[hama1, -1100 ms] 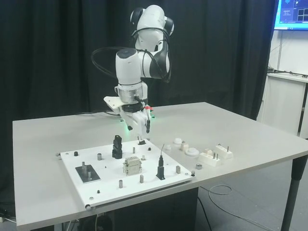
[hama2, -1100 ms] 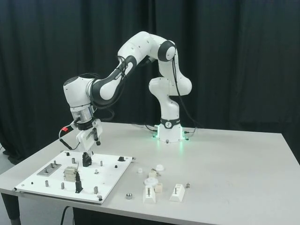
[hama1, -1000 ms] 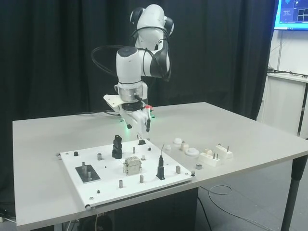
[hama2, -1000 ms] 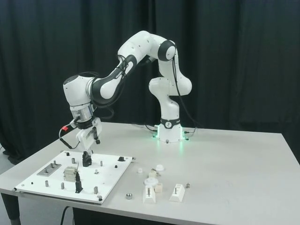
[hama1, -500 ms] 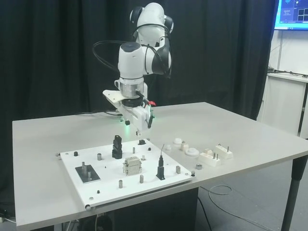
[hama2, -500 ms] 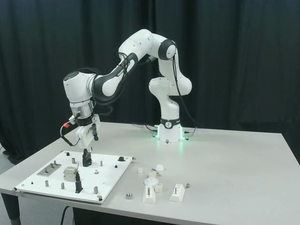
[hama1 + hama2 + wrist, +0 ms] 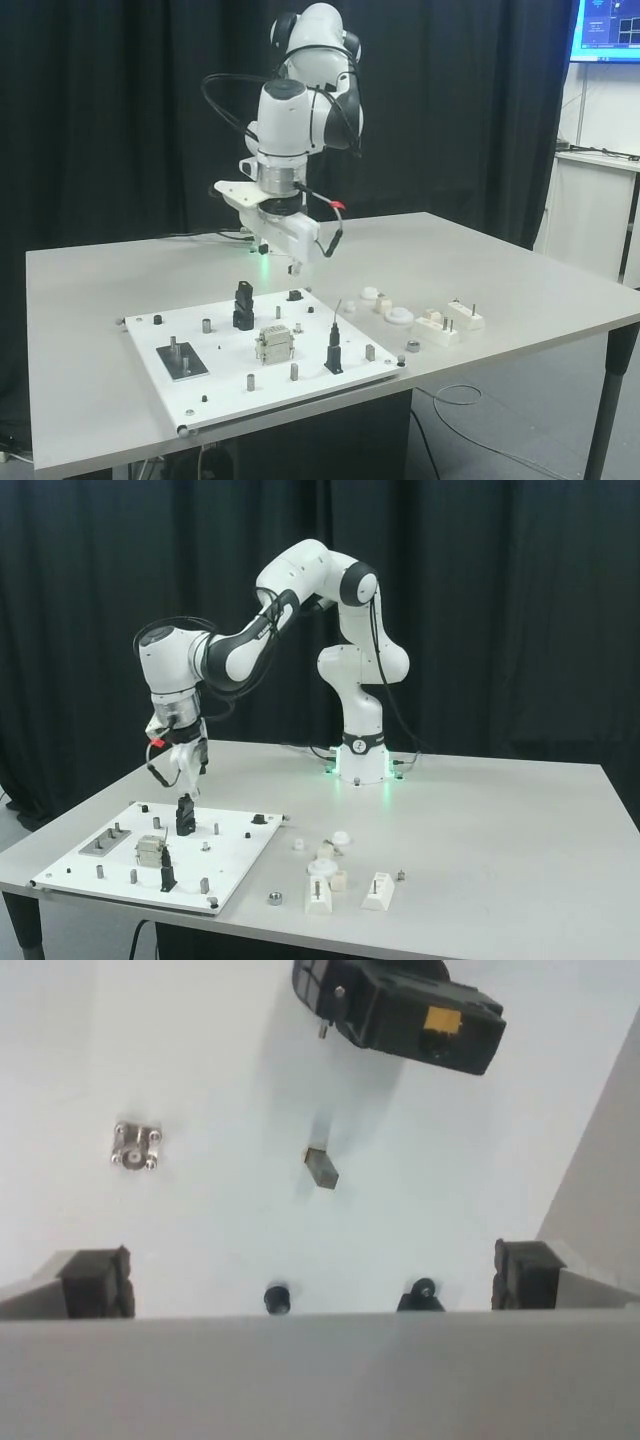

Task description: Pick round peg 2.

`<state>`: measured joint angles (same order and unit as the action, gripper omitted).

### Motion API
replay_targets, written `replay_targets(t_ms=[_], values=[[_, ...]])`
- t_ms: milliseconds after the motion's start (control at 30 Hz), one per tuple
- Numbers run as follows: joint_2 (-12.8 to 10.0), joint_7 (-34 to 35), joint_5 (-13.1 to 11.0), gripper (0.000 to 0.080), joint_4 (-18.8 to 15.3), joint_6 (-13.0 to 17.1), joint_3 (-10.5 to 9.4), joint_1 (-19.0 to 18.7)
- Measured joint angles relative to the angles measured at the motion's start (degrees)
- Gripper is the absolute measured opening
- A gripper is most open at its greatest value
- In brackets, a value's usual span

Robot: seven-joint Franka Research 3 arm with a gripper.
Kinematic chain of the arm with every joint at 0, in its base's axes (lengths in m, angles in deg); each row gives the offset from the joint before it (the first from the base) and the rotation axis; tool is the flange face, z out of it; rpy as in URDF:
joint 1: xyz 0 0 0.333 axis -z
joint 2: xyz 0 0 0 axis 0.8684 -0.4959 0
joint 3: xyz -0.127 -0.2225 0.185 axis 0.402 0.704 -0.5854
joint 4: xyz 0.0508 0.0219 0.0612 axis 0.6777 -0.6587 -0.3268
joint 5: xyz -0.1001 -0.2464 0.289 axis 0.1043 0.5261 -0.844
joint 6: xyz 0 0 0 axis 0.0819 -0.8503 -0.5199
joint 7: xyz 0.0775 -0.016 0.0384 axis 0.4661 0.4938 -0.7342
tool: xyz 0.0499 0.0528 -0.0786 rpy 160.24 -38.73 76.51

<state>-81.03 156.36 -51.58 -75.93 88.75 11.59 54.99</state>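
While the wrist view looks down, the gripper (image 7: 310,1280) hangs spread wide, empty, over the white board (image 7: 200,1050). First room view: grey pegs (image 7: 295,371) stand on the board, well below the gripper; which one is peg 2 cannot be told. Second room view: same.

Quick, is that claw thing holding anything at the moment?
The gripper is open and holds nothing; it hangs above the white board.
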Motion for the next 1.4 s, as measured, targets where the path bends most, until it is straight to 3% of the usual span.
replay_targets(t_ms=[900,1400], values=[[2.79,-14.21,7.22,0.08,0.01,-0.88,-2.25,-0.29],[5.06,-15.45,7.59,0.08,-1.09,-0.58,-2.8,-0.29]])
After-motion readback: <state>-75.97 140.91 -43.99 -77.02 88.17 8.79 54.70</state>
